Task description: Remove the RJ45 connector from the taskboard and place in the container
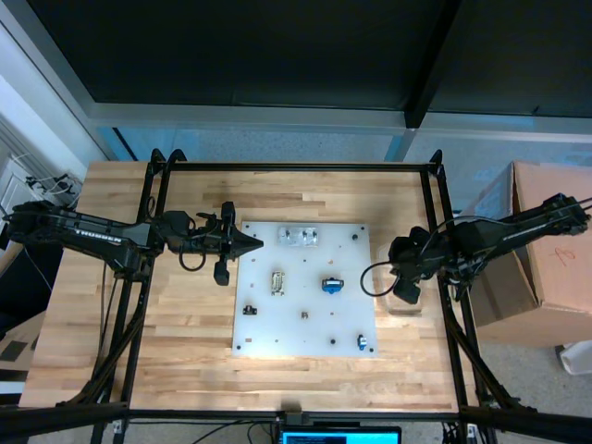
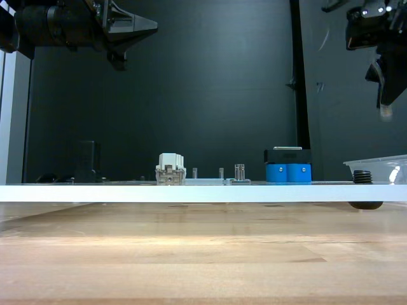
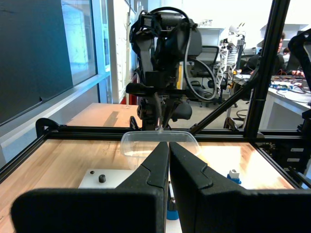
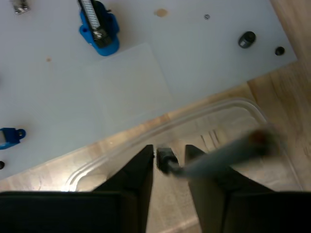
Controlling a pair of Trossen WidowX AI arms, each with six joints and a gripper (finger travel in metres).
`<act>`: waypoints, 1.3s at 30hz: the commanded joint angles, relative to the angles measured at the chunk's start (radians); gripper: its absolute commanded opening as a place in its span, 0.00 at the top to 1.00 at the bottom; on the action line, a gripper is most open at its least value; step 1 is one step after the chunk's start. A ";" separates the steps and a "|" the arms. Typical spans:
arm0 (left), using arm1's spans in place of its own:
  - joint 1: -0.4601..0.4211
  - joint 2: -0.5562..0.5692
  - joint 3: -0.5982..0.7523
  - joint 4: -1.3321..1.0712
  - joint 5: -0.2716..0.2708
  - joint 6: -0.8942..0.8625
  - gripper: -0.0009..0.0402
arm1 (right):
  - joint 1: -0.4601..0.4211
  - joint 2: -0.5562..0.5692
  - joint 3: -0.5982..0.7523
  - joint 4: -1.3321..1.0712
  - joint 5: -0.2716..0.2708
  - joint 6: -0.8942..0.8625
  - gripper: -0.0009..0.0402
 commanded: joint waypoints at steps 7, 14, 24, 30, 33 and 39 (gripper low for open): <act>0.000 0.000 0.000 0.000 0.000 0.000 0.98 | -0.009 -0.133 -0.080 -0.027 0.001 0.006 0.60; 0.000 0.000 0.000 0.000 0.000 0.000 0.98 | -0.010 -0.169 -0.105 -0.051 -0.009 0.005 0.60; 0.000 0.000 0.000 0.000 0.000 0.000 0.98 | -0.009 -0.156 -0.105 -0.052 -0.017 0.019 0.60; 0.000 0.000 0.000 0.000 0.000 0.000 0.98 | -0.006 -0.129 -0.105 -0.051 -0.062 0.041 0.60; 0.000 0.000 0.000 0.000 0.000 0.000 0.98 | -0.004 -0.117 -0.105 -0.051 -0.064 0.055 0.60; 0.000 0.000 0.000 0.000 0.000 0.000 0.98 | 0.001 -0.095 -0.106 -0.065 -0.064 0.084 0.60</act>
